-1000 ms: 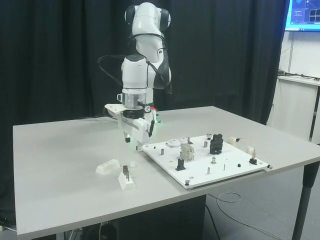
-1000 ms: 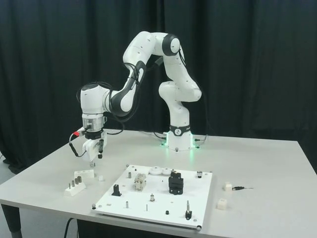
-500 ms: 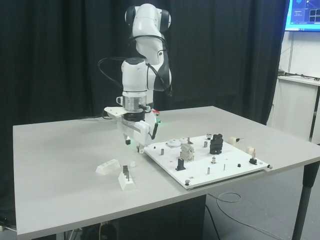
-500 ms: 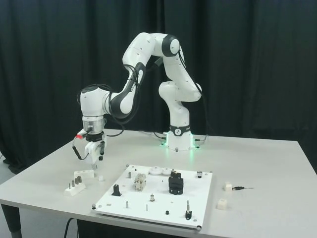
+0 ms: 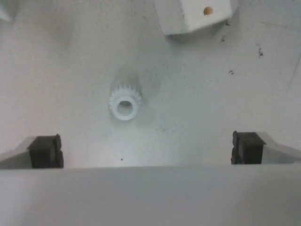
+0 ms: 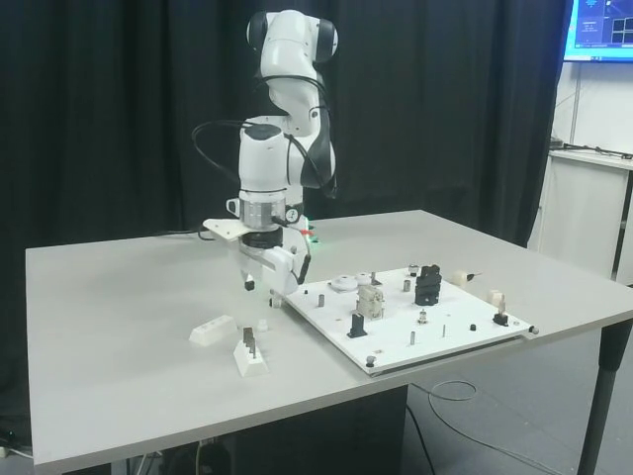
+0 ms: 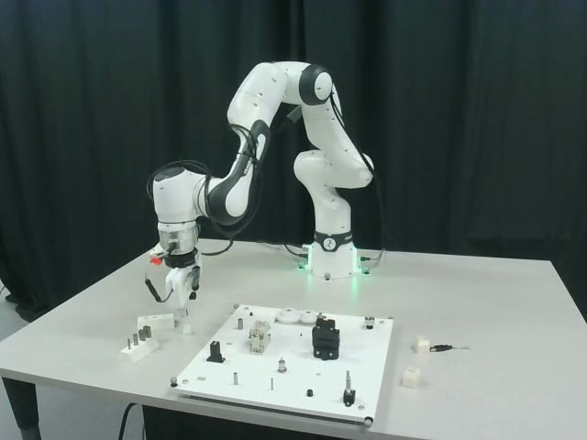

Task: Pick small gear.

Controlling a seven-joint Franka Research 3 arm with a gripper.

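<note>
The small gear, white and toothed with a round bore, lies flat on the grey table. My gripper hangs above it, open, with the black pads far apart and nothing between them. The gear sits just off the line between the pads. In the second room view the gripper hovers a little above the gear, near the left corner of the white board. In the first room view the gripper is above the spot between the white block and the board.
A white block with a small hole lies close to the gear, seen also as the white block. A white pin holder stands nearer the table's front edge. The white assembly board carries several small parts beside the gear.
The arm has swung the gripper sideways toward the board and slightly down, so it now hangs over the small gear. The fingers stay open. The gear and blocks have not moved.
</note>
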